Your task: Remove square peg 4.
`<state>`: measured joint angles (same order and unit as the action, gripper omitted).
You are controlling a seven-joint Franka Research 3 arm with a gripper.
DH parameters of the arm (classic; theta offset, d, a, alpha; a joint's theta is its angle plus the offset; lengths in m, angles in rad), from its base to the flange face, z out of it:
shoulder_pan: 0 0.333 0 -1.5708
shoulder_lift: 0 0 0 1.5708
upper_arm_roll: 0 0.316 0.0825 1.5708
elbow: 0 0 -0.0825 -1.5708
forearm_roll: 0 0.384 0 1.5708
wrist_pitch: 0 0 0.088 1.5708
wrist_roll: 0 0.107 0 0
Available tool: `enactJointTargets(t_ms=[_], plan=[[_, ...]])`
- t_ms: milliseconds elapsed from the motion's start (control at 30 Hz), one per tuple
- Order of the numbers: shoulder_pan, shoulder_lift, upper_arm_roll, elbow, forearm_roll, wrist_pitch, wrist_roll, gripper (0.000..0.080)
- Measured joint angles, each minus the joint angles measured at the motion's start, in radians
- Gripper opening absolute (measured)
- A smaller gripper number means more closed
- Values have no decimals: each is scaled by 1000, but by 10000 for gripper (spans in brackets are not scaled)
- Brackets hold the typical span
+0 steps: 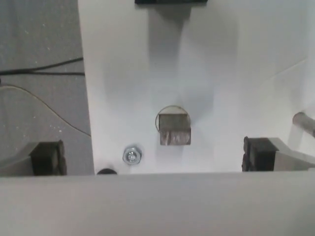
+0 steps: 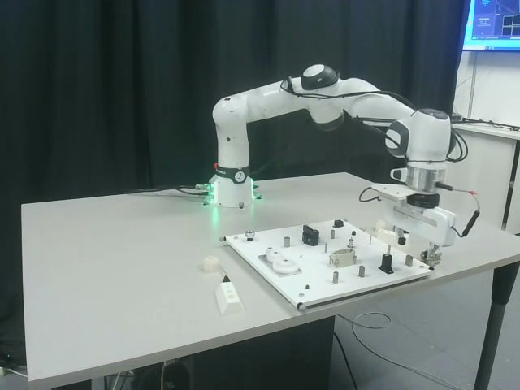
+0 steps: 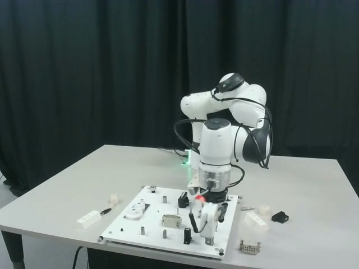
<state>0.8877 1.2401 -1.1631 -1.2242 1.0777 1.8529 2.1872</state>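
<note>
The square peg (image 1: 174, 129), short and grey, stands upright in a round seat on the white board (image 1: 221, 73). My gripper (image 1: 152, 156) hovers over it, open, with black fingertips (image 1: 47, 158) wide apart on either side and nothing between them. One fingertip hangs beyond the board's edge, over the grey table. From the room cameras the gripper (image 2: 416, 246) (image 3: 207, 224) points straight down above the board's (image 2: 325, 268) corner near the table's front edge. The peg (image 3: 208, 241) shows just under the gripper in the second room view.
A nut (image 1: 132, 156) lies close beside the peg, and a round pin (image 1: 305, 123) stands further off. Cables (image 1: 42, 69) cross the table beside the board. Other pegs and black parts (image 2: 310, 236) stand on the board. White blocks (image 2: 229, 296) and a black part (image 3: 279, 217) lie on the table.
</note>
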Motion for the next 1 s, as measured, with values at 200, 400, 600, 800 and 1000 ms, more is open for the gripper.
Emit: enactJointTargets(t_ms=[200, 400, 600, 800, 1000], plan=[[-2, 5, 11, 6, 0, 0, 1, 800], [-1, 6, 13, 7, -5, 0, 1, 800], [-4, 6, 13, 7, -19, 0, 2, 800], [-5, 8, 13, 5, -25, 0, 4, 800], [-5, 12, 16, 5, -25, 0, 4, 800]])
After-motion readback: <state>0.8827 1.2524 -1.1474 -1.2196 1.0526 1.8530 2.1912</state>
